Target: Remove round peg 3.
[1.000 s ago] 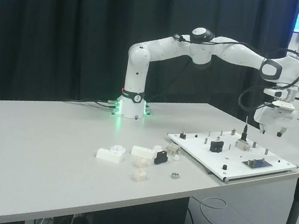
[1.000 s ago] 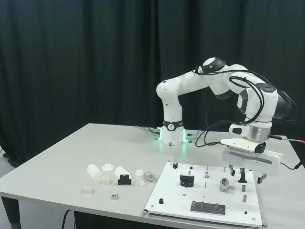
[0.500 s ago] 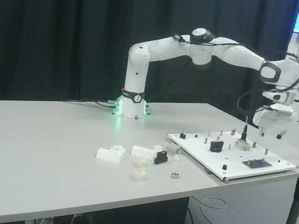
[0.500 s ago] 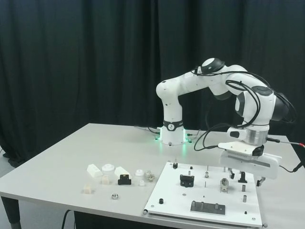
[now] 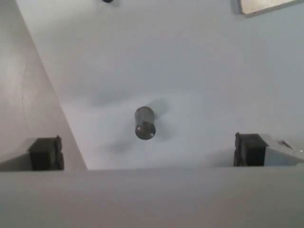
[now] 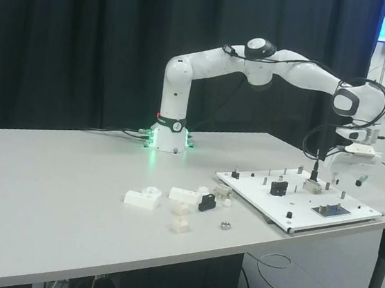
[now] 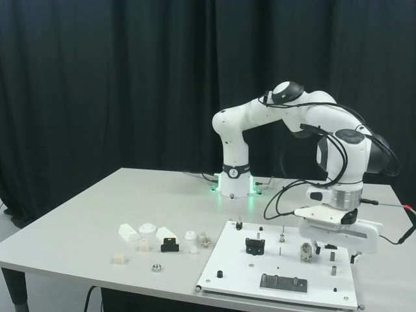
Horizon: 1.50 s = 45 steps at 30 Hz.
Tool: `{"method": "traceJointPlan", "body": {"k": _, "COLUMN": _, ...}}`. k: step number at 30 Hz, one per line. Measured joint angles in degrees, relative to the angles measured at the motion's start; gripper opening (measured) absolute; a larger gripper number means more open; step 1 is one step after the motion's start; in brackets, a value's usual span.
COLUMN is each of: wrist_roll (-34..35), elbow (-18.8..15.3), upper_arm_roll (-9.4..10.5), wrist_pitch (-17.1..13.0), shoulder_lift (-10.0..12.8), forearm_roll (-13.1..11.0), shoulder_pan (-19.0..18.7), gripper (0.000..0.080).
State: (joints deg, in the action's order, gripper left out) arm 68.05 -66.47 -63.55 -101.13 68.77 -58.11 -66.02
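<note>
In the wrist view a short dark grey round peg (image 5: 145, 122) stands upright on the white board (image 5: 190, 57). My gripper (image 5: 147, 152) hangs above it, open. Its two black fingertips (image 5: 46, 153) are spread wide on either side of the peg and touch nothing. In the first room view the gripper (image 6: 345, 181) hovers over the far right part of the board (image 6: 269, 201). From the second room camera, the gripper (image 7: 335, 253) sits low over the right side of the board (image 7: 234, 266), where small pegs stand.
The board also carries a black block (image 7: 254, 245), a grey plate with pegs (image 7: 283, 282) and thin upright pins. Several loose white parts (image 7: 147, 229), a black piece (image 7: 169, 246) and a nut (image 7: 156, 266) lie on the grey table (image 7: 97, 208) beside it.
The gripper has swung in from the board's right edge and come down lower, and it now hangs over the peg. Its fingers have stayed open.
</note>
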Motion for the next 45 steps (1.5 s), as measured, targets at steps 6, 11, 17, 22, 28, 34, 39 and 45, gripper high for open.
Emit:
{"method": "traceJointPlan", "body": {"k": 6, "wrist_roll": 0.0, "elbow": 0.0, "upper_arm_roll": 1.22, "wrist_pitch": -0.76, "shoulder_lift": 0.32, "forearm_roll": 0.02, "shoulder_pan": 0.1, "gripper": 0.08}}
{"method": "traceJointPlan", "body": {"k": 11, "wrist_roll": 0.0, "elbow": 0.06, "upper_arm_roll": 2.06, "wrist_pitch": -1.1, "shoulder_lift": 0.77, "forearm_roll": 0.03, "shoulder_pan": 0.07, "gripper": 0.08}}
{"method": "traceJointPlan", "body": {"k": 17, "wrist_roll": 0.0, "elbow": 0.06, "upper_arm_roll": 2.97, "wrist_pitch": -2.02, "shoulder_lift": 1.22, "forearm_roll": 0.23, "shoulder_pan": 0.01, "gripper": 0.08}}
{"method": "traceJointPlan", "body": {"k": 22, "wrist_roll": 0.28, "elbow": 0.06, "upper_arm_roll": 3.31, "wrist_pitch": -2.69, "shoulder_lift": 1.65, "forearm_roll": 0.32, "shoulder_pan": -0.03, "gripper": 0.08}}
{"method": "traceJointPlan", "body": {"k": 28, "wrist_roll": 0.34, "elbow": 0.06, "upper_arm_roll": 3.39, "wrist_pitch": -3.26, "shoulder_lift": 2.12, "forearm_roll": 0.56, "shoulder_pan": -0.05, "gripper": 0.08}}
{"method": "traceJointPlan", "body": {"k": 34, "wrist_roll": 0.47, "elbow": 0.06, "upper_arm_roll": 3.41, "wrist_pitch": -3.73, "shoulder_lift": 2.38, "forearm_roll": 1.14, "shoulder_pan": -0.05, "gripper": 0.08}}
{"method": "traceJointPlan", "body": {"k": 39, "wrist_roll": 0.54, "elbow": 0.06, "upper_arm_roll": 3.59, "wrist_pitch": -3.97, "shoulder_lift": 2.48, "forearm_roll": 1.51, "shoulder_pan": 0.0, "gripper": 0.08}}
{"method": "traceJointPlan", "body": {"k": 45, "wrist_roll": 0.9, "elbow": 0.05, "upper_arm_roll": 3.97, "wrist_pitch": -4.27, "shoulder_lift": 2.48, "forearm_roll": 2.12, "shoulder_pan": 0.16, "gripper": 0.08}}
